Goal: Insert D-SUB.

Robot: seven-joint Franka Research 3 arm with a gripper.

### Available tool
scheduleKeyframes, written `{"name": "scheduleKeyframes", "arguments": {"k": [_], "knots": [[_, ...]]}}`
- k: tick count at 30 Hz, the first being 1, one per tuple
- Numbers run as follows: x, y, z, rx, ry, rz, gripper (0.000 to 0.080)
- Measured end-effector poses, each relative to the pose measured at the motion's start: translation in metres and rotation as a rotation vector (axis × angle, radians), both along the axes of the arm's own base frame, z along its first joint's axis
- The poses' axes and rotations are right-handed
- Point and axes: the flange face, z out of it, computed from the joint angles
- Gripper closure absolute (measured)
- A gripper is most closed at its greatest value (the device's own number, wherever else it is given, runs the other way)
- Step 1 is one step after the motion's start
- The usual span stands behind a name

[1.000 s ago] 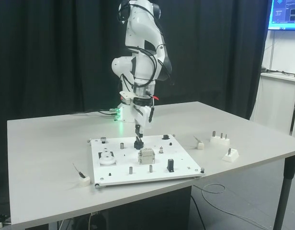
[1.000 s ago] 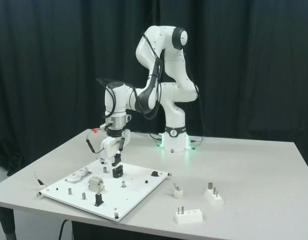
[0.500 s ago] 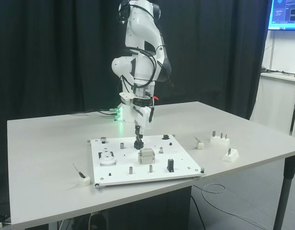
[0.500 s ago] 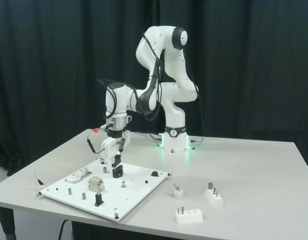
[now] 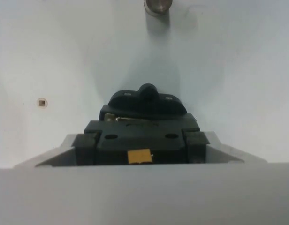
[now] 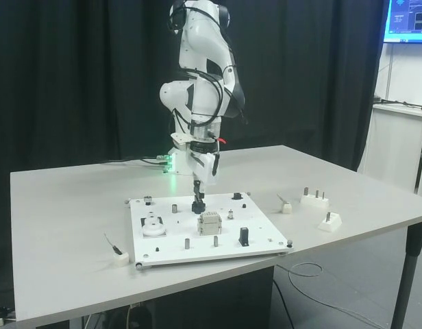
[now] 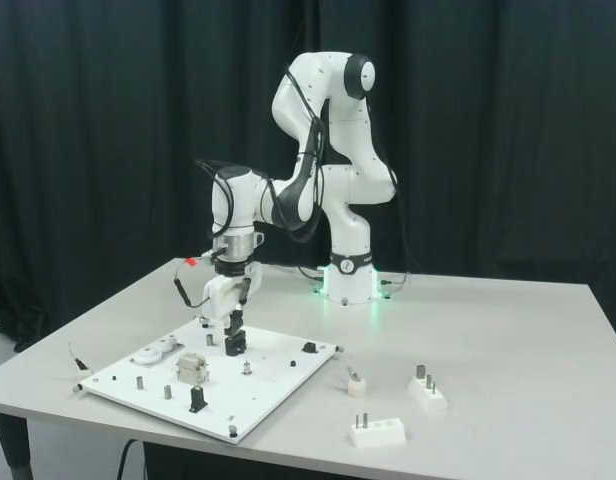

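The black D-SUB connector (image 5: 140, 131) sits between my gripper's (image 5: 140, 145) two black fingertips, which close against its sides. A rounded black part (image 5: 147, 101) shows just beyond it, over the white board (image 5: 64, 56). In the first room view the gripper (image 6: 196, 195) points straight down, and the D-SUB connector (image 6: 196, 205) is at the white board (image 6: 259, 226), near the middle of its far half. I cannot tell whether it touches the board. The second room view shows the same: gripper (image 7: 234, 332), D-SUB connector (image 7: 235, 345), board (image 7: 278, 385).
On the board stand a grey block (image 6: 209, 223), a black upright part (image 6: 244, 236), a white disc (image 6: 153, 227) and several small pegs; one metal peg (image 5: 157, 4) is close to the connector. White holders (image 6: 314, 199) (image 6: 329, 221) stand on the table right of the board.
The arm's wrist has risen slightly. The connector has stayed in about the same spot at the board.
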Motion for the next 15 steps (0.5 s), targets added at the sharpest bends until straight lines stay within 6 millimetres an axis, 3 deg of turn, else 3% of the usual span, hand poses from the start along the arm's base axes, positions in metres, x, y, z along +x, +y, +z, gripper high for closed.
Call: {"name": "scheduleKeyframes", "arguments": {"k": [15], "knots": [[-0.0021, -0.0002, -0.0021, 0.008, -0.004, -0.013, 0.0417]]}}
